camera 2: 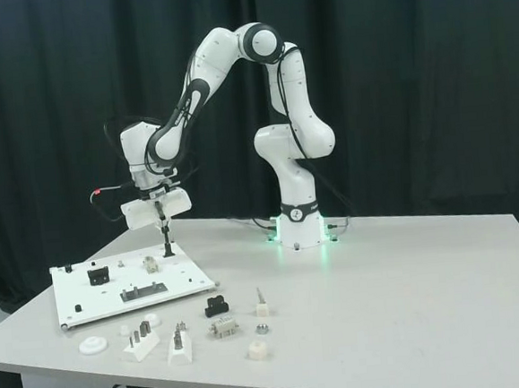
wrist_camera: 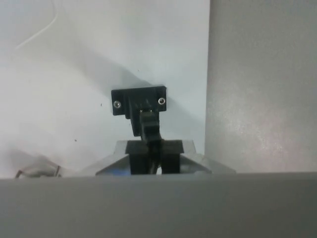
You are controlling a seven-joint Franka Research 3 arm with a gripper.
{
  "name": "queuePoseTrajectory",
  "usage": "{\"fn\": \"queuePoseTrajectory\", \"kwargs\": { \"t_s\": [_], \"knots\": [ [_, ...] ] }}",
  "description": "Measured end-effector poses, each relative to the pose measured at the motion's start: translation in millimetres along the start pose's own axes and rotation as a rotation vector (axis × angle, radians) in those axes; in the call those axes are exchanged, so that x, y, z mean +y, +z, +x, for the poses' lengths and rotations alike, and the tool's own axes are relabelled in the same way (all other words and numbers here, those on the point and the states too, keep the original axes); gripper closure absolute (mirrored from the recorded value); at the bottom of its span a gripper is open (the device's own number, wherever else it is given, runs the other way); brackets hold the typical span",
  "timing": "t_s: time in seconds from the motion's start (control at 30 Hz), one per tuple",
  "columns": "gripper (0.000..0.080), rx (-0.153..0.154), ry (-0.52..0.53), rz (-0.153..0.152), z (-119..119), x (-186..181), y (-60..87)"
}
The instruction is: Insert USB.
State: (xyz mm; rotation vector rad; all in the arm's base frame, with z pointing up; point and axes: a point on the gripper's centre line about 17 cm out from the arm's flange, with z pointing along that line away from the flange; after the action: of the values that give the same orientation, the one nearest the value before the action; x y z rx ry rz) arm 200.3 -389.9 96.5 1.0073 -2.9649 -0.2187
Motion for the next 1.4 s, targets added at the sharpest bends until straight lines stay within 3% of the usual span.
{"fn": "queuePoseTrajectory", "kwargs": {
  "t_s": [1.03, 1.07, 1.23, 1.27, 1.4],
  "knots": [
    [0.0758, 0.000, 0.005, 0.011, 4.2, -2.2, -0.3],
    [0.0281, 0.000, 0.006, 0.012, 4.5, -2.2, -0.4],
    [0.0281, 0.001, 0.010, 0.018, 6.6, -3.5, -1.1],
    [0.0075, 0.002, 0.010, 0.020, 7.0, -4.0, -1.3],
    [0.0075, 0.006, 0.006, 0.033, 9.0, -7.7, -2.9]
  ]
}}
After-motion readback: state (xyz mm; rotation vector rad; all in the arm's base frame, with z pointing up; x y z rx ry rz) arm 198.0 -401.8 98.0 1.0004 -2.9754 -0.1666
